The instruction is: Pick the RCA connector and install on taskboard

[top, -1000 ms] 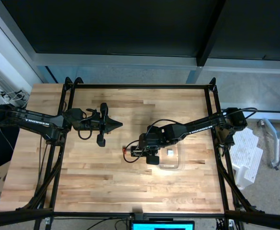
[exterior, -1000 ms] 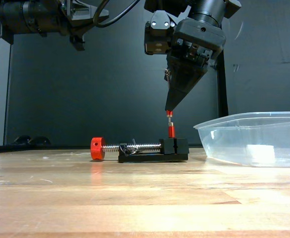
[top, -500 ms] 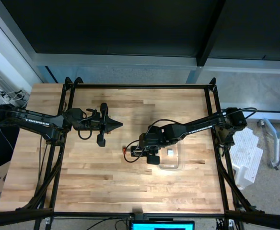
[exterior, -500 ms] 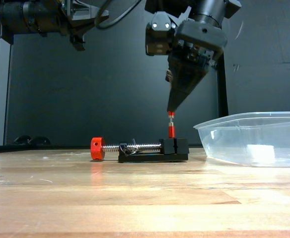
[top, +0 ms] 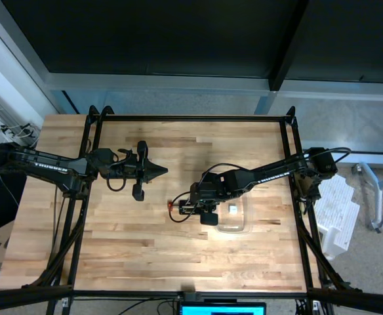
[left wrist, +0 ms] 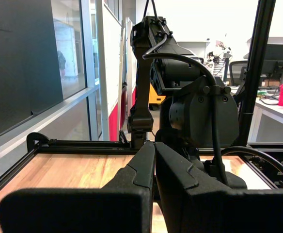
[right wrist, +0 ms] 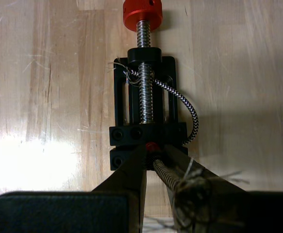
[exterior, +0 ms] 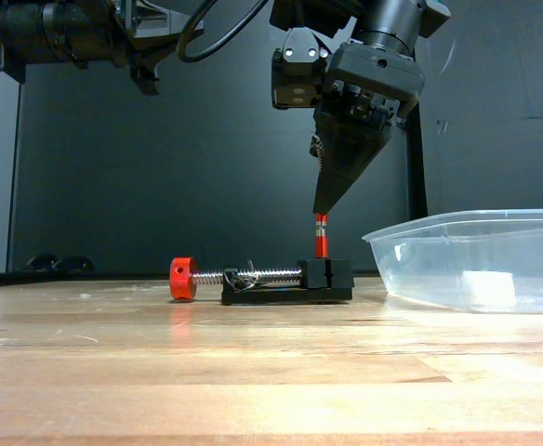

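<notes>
**Connector upright in the board — only letting go seems left**

The RCA connector (exterior: pixel 321 240) stands upright in the taskboard (exterior: pixel 286 283), apparently seated. The right hand (exterior: pixel 320 210) sits at its top — gripping or not, I cannot tell. The left hand (top: pixel 164 171), closed and empty, hangs well apart.

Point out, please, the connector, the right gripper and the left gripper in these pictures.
connector (exterior: pixel 321 243): low view, its red lower part.
right gripper (exterior: pixel 321 210): low view, its pointed tip, directly above the connector.
left gripper (top: pixel 164 171): high view, its shut tip, parked to the left of the connector.
</notes>
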